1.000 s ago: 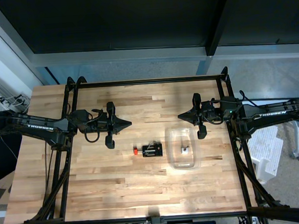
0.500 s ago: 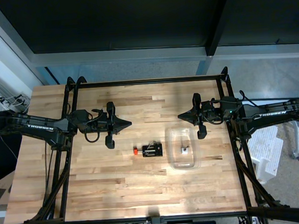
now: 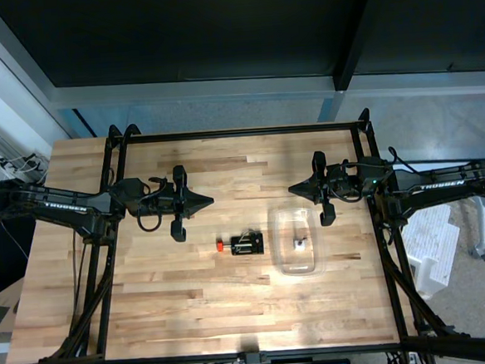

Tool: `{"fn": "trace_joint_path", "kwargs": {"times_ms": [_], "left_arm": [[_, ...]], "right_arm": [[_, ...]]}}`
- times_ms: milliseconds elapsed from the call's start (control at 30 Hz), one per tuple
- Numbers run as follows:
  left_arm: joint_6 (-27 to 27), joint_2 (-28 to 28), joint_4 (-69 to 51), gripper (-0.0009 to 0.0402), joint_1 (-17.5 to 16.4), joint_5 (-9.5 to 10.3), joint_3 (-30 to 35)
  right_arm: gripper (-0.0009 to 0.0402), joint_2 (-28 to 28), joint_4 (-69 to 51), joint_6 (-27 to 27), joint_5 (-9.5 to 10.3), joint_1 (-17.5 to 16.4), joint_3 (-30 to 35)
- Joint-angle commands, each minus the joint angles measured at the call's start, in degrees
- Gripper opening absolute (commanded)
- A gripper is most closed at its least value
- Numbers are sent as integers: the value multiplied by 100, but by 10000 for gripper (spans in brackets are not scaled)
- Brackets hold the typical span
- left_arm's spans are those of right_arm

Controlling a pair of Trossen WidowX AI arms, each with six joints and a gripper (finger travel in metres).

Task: Pick the RCA connector and install on taskboard

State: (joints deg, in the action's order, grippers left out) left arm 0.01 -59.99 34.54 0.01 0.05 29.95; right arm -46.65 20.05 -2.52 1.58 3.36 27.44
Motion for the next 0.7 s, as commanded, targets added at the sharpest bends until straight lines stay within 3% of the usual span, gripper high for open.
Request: {"fn": "trace_joint_path", "kwargs": {"times_ms": [33,200,300,700], "left_arm": [[-2,-2,0,0,0,-2,0],[-2,-2,0,0,0,-2,0],[-2,-2,0,0,-2,-2,0],[-2,-2,0,0,0,-2,0]], "right_arm": [[0,0,-46,-2,2,0,0],[0,33,-271,0,-31,-2,11],[0,85,-966,0,-249,-4,160],[0,96,-3842,-4,-188,-240,1082]]}}
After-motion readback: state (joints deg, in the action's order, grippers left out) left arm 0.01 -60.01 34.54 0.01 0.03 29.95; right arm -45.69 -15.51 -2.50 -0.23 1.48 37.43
